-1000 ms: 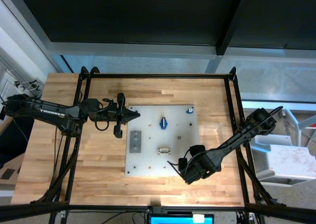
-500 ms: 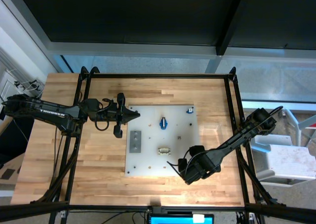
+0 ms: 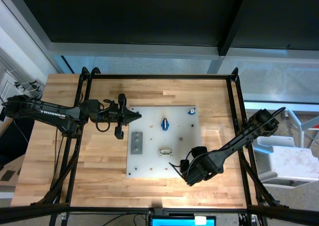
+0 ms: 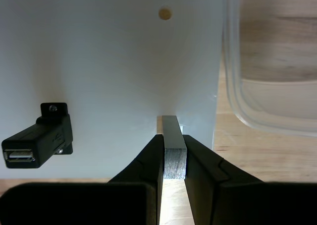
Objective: Pick the 16mm bar and place in it's hole on the taskboard
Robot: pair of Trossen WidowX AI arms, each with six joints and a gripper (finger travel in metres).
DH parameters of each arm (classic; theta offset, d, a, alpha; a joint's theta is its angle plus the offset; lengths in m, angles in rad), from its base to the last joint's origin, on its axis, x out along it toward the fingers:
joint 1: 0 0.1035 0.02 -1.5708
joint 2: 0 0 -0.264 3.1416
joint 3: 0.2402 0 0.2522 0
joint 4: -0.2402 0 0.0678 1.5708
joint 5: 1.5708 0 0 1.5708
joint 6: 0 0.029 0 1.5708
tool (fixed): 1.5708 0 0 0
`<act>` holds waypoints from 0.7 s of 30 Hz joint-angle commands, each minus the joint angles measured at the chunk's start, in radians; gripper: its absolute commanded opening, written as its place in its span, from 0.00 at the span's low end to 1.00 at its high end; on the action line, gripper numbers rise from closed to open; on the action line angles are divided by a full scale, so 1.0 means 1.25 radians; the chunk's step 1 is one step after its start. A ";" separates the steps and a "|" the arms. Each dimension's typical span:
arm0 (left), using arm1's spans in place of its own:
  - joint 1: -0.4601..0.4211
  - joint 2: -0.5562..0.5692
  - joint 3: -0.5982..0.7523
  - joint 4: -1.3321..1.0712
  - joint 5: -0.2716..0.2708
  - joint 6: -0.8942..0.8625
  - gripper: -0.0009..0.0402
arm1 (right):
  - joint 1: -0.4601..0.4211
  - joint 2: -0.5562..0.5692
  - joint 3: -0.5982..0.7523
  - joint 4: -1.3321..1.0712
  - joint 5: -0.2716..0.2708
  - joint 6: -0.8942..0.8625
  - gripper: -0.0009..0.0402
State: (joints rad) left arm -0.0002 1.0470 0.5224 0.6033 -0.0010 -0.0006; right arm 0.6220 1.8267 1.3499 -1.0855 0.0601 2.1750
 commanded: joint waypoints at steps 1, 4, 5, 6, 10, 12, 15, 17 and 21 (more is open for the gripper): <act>0.000 0.000 0.000 0.000 0.000 0.000 0.02 | 0.001 0.010 0.000 0.017 -0.003 -0.006 0.02; 0.000 0.000 0.000 0.000 0.000 0.000 0.02 | 0.001 0.014 0.000 0.027 -0.006 -0.008 0.02; 0.000 0.000 0.000 0.000 0.000 0.000 0.02 | 0.001 0.014 0.000 0.026 -0.006 -0.008 0.02; 0.000 0.000 0.000 0.000 0.000 0.000 0.02 | 0.000 0.014 0.000 0.024 -0.006 -0.008 0.02; 0.000 0.000 0.000 0.000 0.000 0.000 0.02 | 0.000 0.014 0.000 0.019 -0.006 -0.009 0.02; 0.000 0.000 0.000 0.000 0.000 0.000 0.02 | 0.000 0.014 -0.003 0.019 -0.006 -0.009 0.02; 0.000 0.000 0.000 0.000 0.000 0.000 0.02 | 0.000 0.014 -0.014 0.020 -0.006 -0.008 0.02; 0.000 0.000 0.000 0.000 0.000 0.000 0.02 | 0.000 0.014 -0.023 0.023 -0.006 -0.008 0.02; 0.000 0.000 0.000 0.000 0.000 0.000 0.02 | 0.000 0.014 -0.049 0.054 -0.007 -0.008 0.02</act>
